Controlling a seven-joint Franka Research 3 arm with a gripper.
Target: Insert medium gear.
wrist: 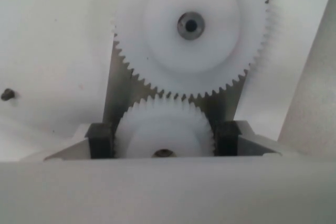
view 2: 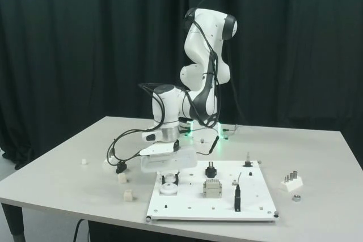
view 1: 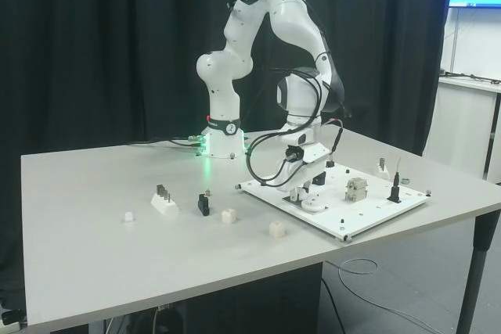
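Claw: the claw [wrist: 164, 139] hangs low over the white board [view 1: 368, 213], its two black fingertips [wrist: 100, 140] closed against either flank of the medium gear [wrist: 164, 129], gripping it.
Medium gear: white, toothed, held between the fingertips directly under the claw; a dark bore shows at its centre. Its teeth meet those of the large gear.
Large gear: the large gear [wrist: 190, 32] lies flat on the board just beyond the claw's fingertips, seated on a grey metal shaft [wrist: 190, 25] that shows through its hub.
Board: white plate lying on the grey desk [view 1: 94, 240], right below the claw; it also carries several small black and grey fixtures on the side away from the claw.
Arm: the white arm [view 2: 201, 77] bends down from its base behind the board, wrist level above the gears.
Loose parts: small white blocks [view 1: 228, 215] and a black piece [view 1: 203, 204] sit on the desk, well apart from the claw.
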